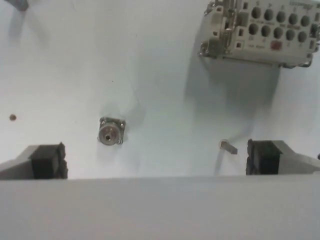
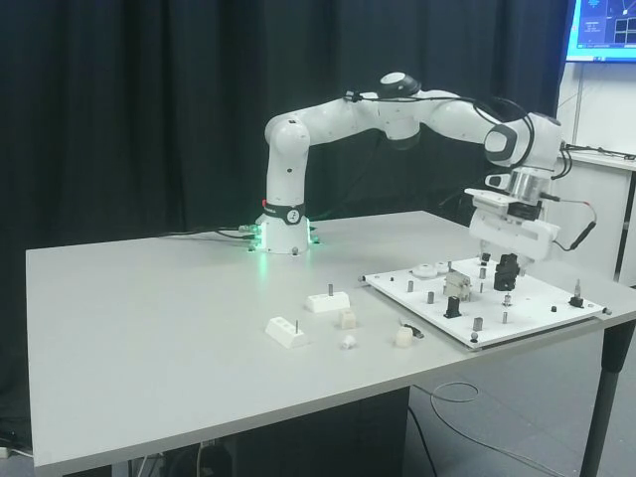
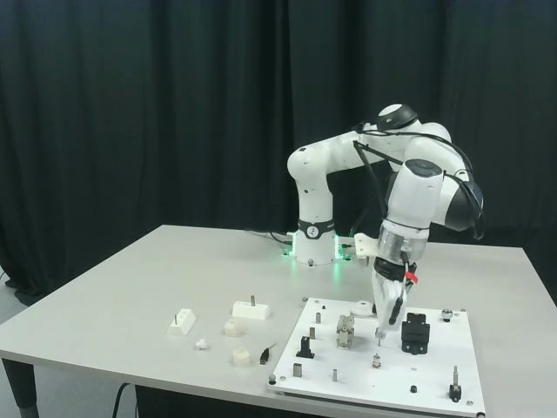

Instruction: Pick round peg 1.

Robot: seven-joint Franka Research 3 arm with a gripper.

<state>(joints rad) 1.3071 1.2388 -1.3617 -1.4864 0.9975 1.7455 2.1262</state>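
claw [image 1: 155,160] fingers wide apart, holding nothing | 1 small peg [image 1: 229,146] just inside one finger | 1 metal socket [image 1: 111,131] btwn fingers | 1 multi-pin connector [image 1: 260,31] beyond | white board [image 2: 537,310] on grey worktop [image 2: 149,308]

multi-pin connector [image 1: 262,31]: cut by frame edge | small pegs [image 3: 336,376] on board: too small to identify

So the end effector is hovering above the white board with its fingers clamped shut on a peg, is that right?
Not quite. The wrist view shows the end effector open, black fingers wide apart, holding nothing. It does hover above the white board.
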